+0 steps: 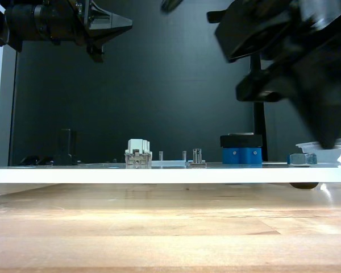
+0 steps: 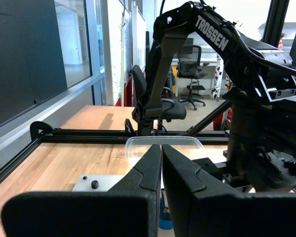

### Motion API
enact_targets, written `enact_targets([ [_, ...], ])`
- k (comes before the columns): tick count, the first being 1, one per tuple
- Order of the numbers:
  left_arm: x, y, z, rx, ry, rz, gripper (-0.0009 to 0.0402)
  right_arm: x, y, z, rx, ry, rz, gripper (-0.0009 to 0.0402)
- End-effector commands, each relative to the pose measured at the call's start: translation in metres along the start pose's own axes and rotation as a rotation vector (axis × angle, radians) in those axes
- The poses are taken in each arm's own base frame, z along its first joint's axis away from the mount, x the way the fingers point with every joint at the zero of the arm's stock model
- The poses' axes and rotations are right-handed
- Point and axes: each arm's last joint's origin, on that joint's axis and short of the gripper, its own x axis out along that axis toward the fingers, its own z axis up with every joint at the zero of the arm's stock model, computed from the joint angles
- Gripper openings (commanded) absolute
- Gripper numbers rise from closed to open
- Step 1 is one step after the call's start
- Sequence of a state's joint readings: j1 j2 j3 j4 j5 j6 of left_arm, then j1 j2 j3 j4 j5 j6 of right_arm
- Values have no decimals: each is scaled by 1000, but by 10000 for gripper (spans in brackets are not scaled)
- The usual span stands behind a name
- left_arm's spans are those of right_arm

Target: Pick the M12 nut and place it on its threads and fasten

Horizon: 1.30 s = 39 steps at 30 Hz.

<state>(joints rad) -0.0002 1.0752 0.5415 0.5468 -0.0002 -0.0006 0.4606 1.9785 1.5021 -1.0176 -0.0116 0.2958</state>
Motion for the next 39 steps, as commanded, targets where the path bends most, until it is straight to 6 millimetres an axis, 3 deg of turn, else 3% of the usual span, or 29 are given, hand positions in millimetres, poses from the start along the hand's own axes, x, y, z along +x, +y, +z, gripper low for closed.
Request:
enact_targets([
  [1, 0, 0, 0, 0, -1, 0, 0, -1, -2, 1, 23, -45, -99, 0],
  [9, 0, 0, 0, 0, -2, 0, 0, 8, -1, 4, 36, -96, -82, 0],
  [15, 0, 0, 0, 0, -1, 0, 0, 13, 5, -3, 15, -5, 138, 0],
  [32, 0, 0, 0, 0, 0, 0, 0, -13, -1, -10, 26, -73, 27, 0],
  [39, 0, 0, 0, 0, 0, 0, 0, -39, -26, -14, 39, -191, -30, 0],
])
